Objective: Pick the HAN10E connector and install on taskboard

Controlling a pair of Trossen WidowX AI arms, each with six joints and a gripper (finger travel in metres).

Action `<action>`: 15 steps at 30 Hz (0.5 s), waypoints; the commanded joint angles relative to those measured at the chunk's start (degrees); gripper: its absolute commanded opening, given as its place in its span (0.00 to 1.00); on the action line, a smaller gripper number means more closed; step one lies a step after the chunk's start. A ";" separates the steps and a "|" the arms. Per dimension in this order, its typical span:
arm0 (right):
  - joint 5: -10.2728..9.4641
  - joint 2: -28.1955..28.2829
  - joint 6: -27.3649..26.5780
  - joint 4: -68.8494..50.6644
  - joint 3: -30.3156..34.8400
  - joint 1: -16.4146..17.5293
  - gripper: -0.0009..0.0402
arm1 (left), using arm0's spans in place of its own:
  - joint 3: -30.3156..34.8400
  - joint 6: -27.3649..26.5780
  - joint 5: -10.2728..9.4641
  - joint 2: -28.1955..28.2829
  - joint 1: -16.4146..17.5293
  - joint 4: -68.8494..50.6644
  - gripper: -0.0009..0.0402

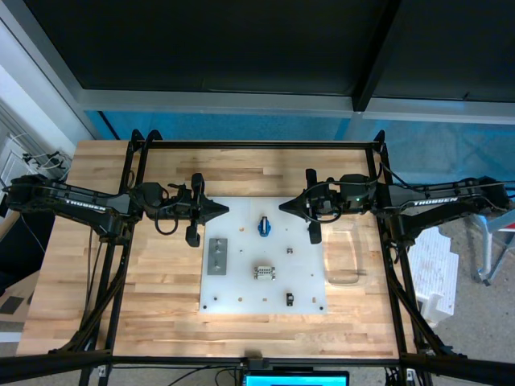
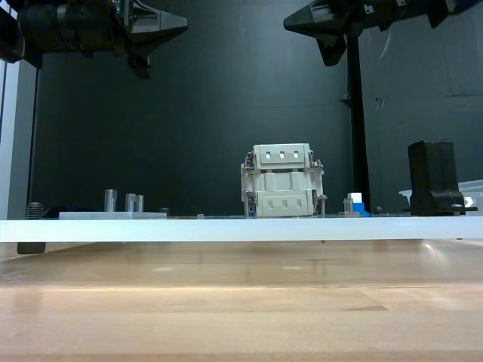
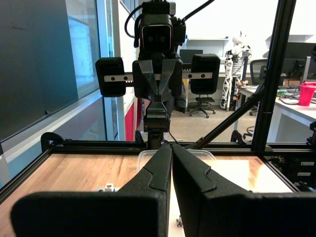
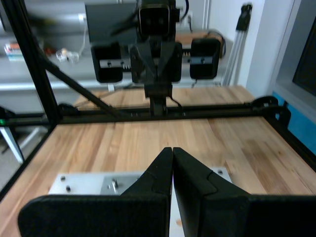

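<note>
The HAN10E connector is a pale beige block standing near the middle of the white taskboard. In the low view the connector sits stacked on a beige socket, with no gripper touching it. My left gripper hovers over the board's far left corner, high above it, fingers shut and empty. My right gripper hovers over the far edge, facing the left one, also high. It is shut on nothing.
On the board stand a grey metal block, a blue part and a small black block. A clear plastic tray lies to the board's right. A black frame rail runs along the table's far edge.
</note>
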 commanded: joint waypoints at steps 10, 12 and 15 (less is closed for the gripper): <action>0.68 0.00 2.67 17.35 -9.84 0.00 0.02 | 0.00 0.02 0.00 0.02 0.02 0.00 0.02; 0.68 0.00 3.23 17.79 -10.05 0.00 0.02 | 0.00 0.02 0.00 0.02 0.00 0.00 0.02; 0.66 -0.02 3.21 17.59 -9.60 0.00 0.02 | 0.00 0.02 0.00 0.02 0.00 0.00 0.02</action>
